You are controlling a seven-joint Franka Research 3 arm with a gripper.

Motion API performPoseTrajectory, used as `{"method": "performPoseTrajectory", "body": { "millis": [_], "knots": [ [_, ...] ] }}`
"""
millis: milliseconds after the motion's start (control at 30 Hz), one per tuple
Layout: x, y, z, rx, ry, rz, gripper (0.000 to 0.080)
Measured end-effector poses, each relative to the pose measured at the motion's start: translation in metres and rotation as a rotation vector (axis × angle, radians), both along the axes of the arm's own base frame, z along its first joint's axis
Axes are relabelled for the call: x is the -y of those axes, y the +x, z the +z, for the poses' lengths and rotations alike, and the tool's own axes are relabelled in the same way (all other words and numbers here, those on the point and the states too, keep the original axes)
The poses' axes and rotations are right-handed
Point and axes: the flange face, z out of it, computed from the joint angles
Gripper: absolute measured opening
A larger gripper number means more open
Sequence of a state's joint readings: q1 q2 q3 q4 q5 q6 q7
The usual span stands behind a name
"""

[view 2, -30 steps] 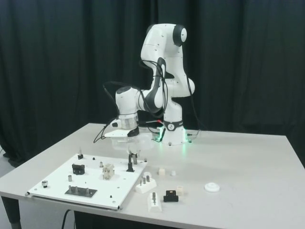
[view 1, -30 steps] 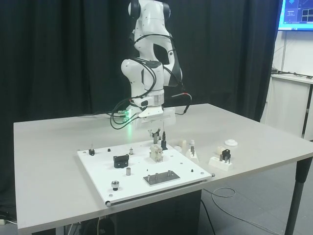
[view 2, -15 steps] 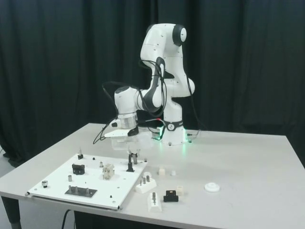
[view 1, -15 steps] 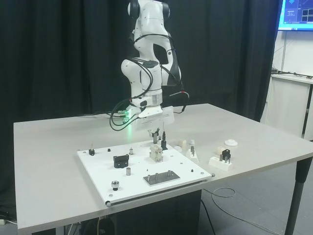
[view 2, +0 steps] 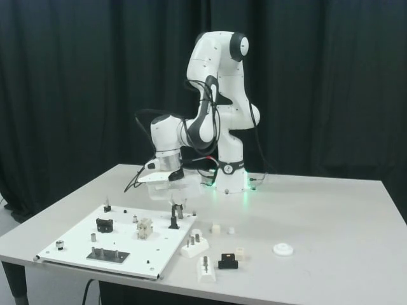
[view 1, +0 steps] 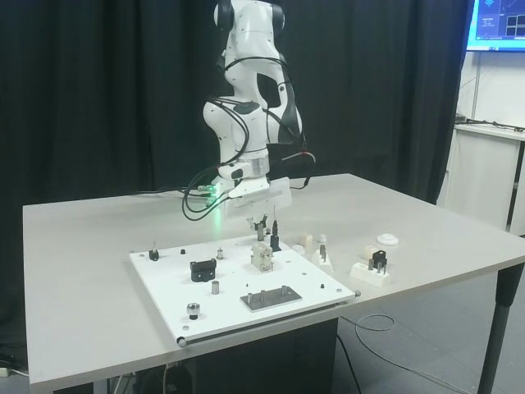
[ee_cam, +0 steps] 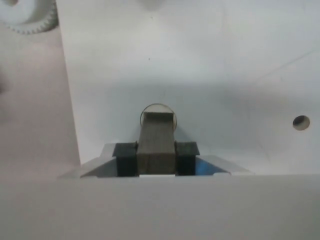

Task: Insert square peg 4.

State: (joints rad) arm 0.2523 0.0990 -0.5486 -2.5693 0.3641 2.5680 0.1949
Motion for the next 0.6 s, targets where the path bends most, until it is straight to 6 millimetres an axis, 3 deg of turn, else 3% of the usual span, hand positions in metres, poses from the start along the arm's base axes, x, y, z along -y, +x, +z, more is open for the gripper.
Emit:
{"method": "performPoseTrajectory", "body": {
  "millis": [600],
  "knots": [
    [0.0038, -0.0046, -0.0055, 0.041, 0.020, -0.001, 0.0154]
  ]
}}
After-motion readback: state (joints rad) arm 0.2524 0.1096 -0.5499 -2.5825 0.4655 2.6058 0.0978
